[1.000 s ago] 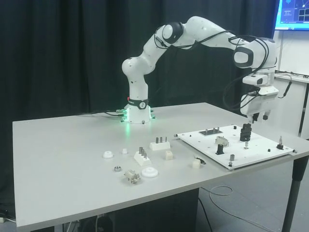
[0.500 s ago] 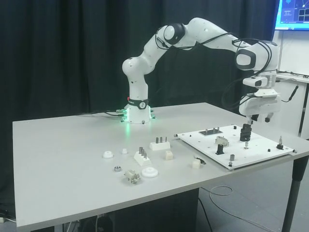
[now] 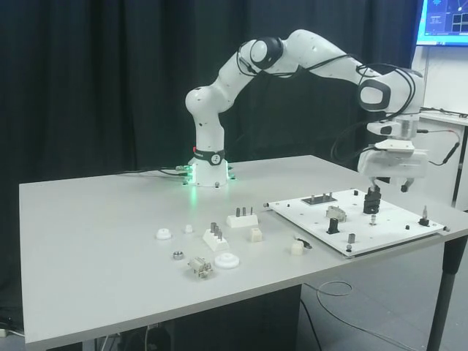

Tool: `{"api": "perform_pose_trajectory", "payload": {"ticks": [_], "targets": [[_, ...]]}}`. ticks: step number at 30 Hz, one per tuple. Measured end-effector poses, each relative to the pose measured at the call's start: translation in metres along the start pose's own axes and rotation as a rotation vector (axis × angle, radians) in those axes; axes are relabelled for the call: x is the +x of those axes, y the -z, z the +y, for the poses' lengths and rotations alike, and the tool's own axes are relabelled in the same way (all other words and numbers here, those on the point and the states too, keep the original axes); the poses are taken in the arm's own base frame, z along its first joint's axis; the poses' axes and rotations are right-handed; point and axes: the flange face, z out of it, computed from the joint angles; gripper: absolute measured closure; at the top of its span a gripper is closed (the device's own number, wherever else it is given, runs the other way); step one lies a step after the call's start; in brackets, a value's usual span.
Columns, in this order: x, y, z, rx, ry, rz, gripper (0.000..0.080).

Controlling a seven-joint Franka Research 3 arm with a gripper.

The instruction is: Pick BNC.

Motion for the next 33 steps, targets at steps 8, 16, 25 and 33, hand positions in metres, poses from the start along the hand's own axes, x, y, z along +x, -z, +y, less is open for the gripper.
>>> {"api": "perform_pose_trajectory", "payload": {"ticks": [8,16,25,33], "targets": [[0.002,-0.008,0.001,-0.013,-0.142,0.008,0.0003],[0.004,-0.013,0.002,-0.020,-0.258,0.017,0.0003],[0.007,-0.018,0.002,-0.025,-0.392,0.024,0.0003],[0.008,-0.023,0.003,-0.031,-0.539,0.028,0.0003]]}}
